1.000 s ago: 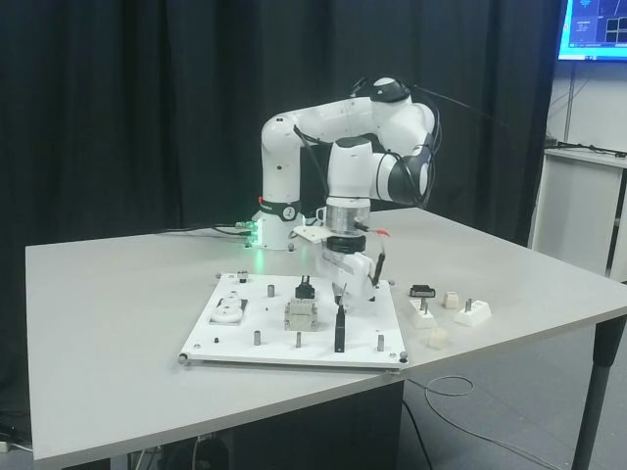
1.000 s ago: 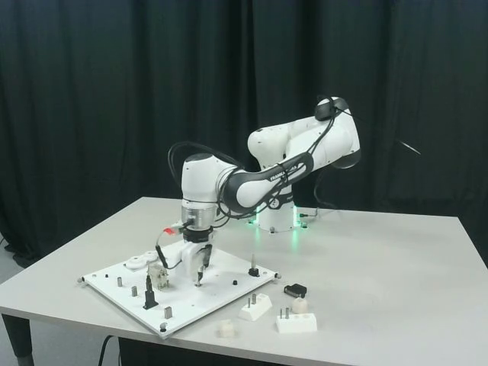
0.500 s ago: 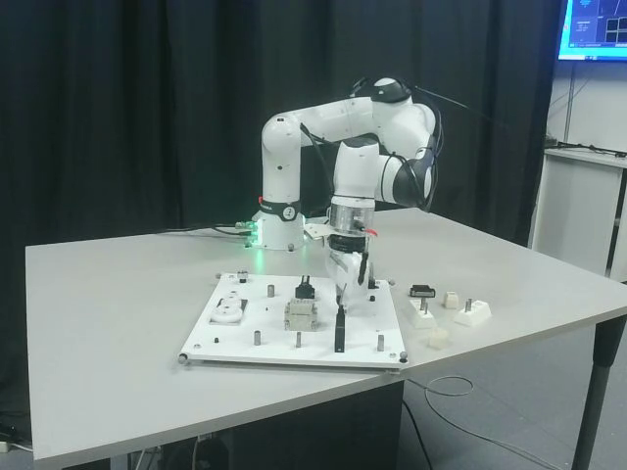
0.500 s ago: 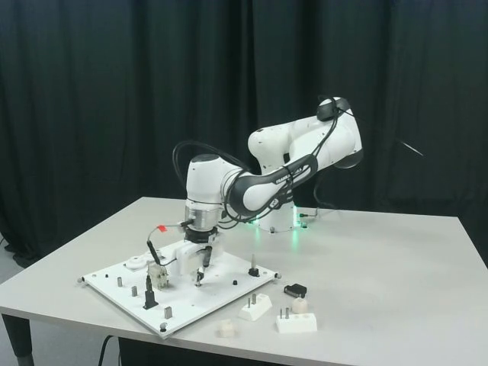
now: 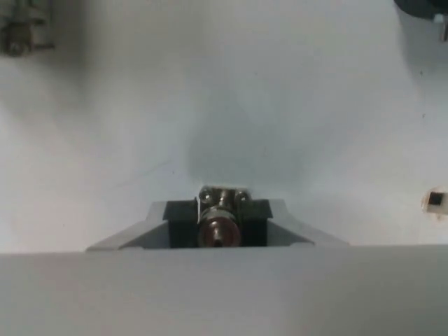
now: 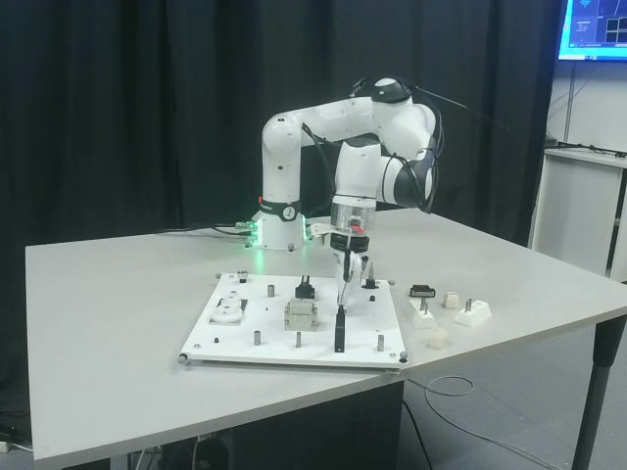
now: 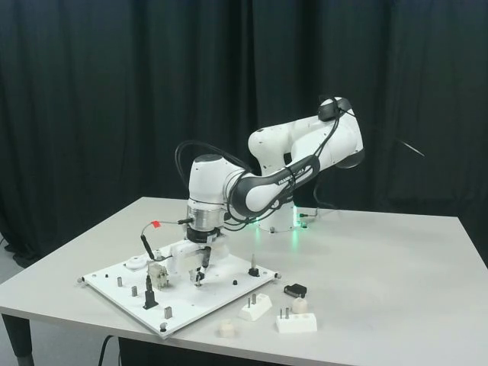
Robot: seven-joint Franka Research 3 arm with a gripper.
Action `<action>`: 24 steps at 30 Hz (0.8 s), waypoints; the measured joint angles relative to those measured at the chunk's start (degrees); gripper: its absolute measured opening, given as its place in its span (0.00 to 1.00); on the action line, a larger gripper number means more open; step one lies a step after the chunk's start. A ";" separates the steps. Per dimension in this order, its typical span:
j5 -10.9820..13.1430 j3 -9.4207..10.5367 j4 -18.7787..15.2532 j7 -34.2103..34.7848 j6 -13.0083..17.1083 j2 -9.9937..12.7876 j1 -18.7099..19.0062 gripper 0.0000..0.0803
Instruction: Insert BNC.
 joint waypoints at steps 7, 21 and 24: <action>0.00 0.04 -0.09 4.36 0.21 0.00 0.09 0.15; 0.21 0.03 -0.11 11.28 -0.23 -0.32 -0.22 0.15; 0.55 -0.02 -0.11 11.98 -0.73 -0.55 -0.54 0.15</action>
